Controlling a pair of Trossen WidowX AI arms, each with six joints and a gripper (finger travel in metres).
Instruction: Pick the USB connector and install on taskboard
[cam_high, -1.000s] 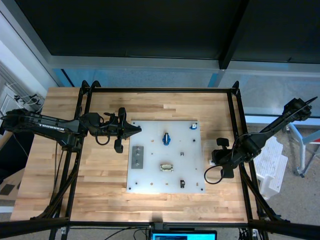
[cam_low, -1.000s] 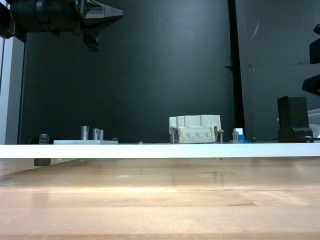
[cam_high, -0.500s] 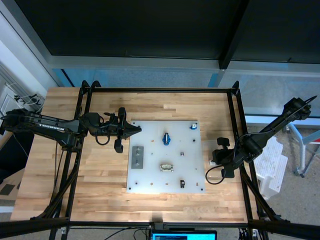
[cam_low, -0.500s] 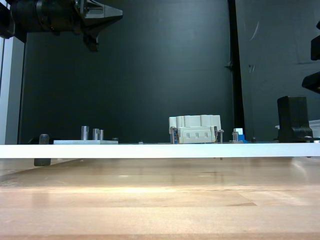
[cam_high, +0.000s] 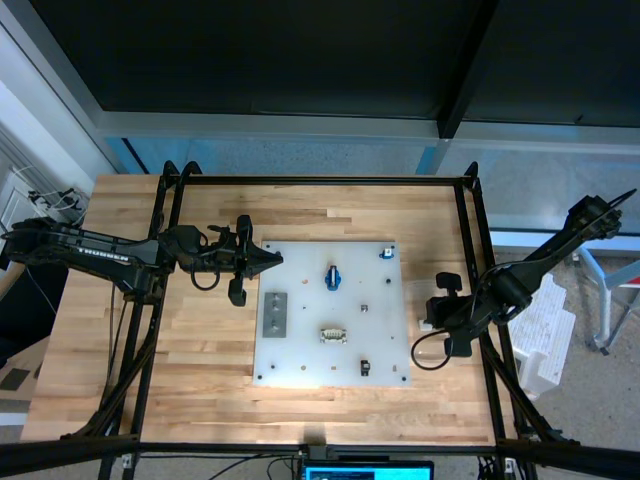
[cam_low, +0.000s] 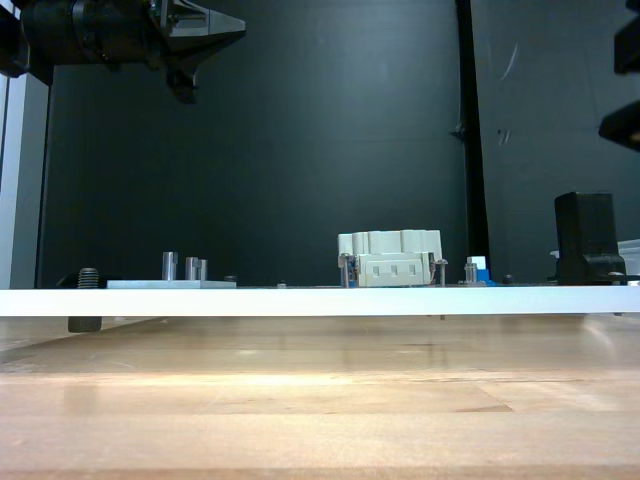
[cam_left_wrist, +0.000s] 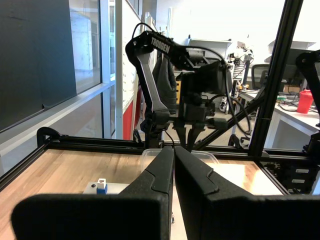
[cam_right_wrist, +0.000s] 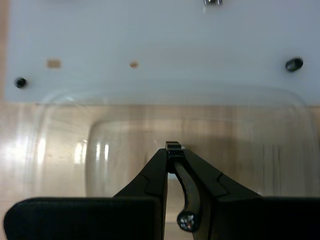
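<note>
Pinching the USB connector (cam_right_wrist: 173, 147), its cable (cam_right_wrist: 189, 200) trailing, the right gripper (cam_right_wrist: 172, 156) shows jaws clamped over the clear tray (cam_right_wrist: 55, 150) just beside the taskboard (cam_right_wrist: 150, 40). I judge the lift should clear the tray wall, connector kept square, before crossing to the taskboard. High view: the right gripper (cam_high: 433, 320) sits off the taskboard's (cam_high: 300, 345) right edge, the left gripper (cam_high: 276, 258) at its far-left corner. Low view: the right gripper hangs higher than a second ago. Left wrist view: jaws pressed together, empty.
</note>
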